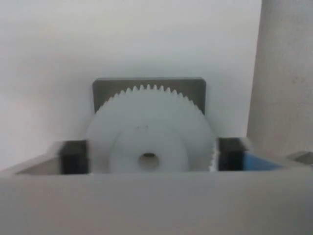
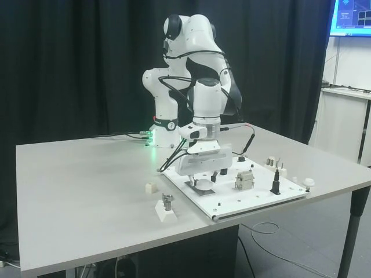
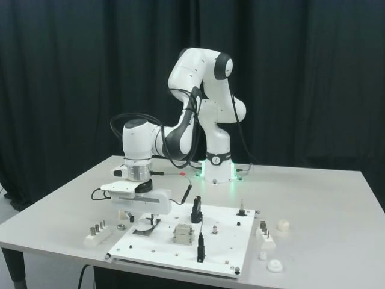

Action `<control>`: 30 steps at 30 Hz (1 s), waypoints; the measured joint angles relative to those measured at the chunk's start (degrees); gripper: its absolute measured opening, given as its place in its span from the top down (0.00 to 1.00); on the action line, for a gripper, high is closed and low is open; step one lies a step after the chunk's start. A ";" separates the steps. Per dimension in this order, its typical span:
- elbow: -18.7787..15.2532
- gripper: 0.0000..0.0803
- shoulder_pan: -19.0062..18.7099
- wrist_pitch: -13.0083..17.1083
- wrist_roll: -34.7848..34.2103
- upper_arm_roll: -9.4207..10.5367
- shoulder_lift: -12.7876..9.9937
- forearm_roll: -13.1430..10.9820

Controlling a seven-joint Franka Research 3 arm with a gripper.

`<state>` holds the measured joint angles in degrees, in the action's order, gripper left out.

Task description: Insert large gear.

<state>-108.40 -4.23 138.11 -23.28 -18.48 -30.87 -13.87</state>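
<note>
The large white gear [image 1: 149,139] fills the wrist view, toothed rim up and a small hole at its centre. My gripper [image 1: 151,155] is shut on it, one black finger [image 1: 73,156] against each side. Behind the gear lies a dark grey plate [image 1: 149,84]. In the room views the gripper [image 2: 203,179] [image 3: 144,220] hangs low over the near-left corner of the white assembly board [image 2: 255,197] [image 3: 180,248], with the gear [image 2: 202,185] [image 3: 144,226] at that plate. Whether the gear rests on the plate is hidden.
The board carries a grey block [image 2: 244,180] [image 3: 182,233], black upright connectors [image 2: 276,179] [image 3: 200,247] and small pegs. Off the board stand a white holder with pegs [image 2: 166,208] [image 3: 96,235], a small white block [image 2: 151,186] and white parts [image 3: 281,225] [image 2: 308,183].
</note>
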 joint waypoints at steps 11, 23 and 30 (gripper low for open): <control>0.50 0.02 -0.03 -0.41 0.00 -0.07 0.40 0.00; 0.58 0.00 -0.60 -3.32 -5.60 -0.04 2.30 -0.12; 0.57 0.00 -1.48 -3.84 -6.93 -0.02 2.60 -0.12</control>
<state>-107.83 -5.70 134.27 -30.22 -18.50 -28.26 -13.99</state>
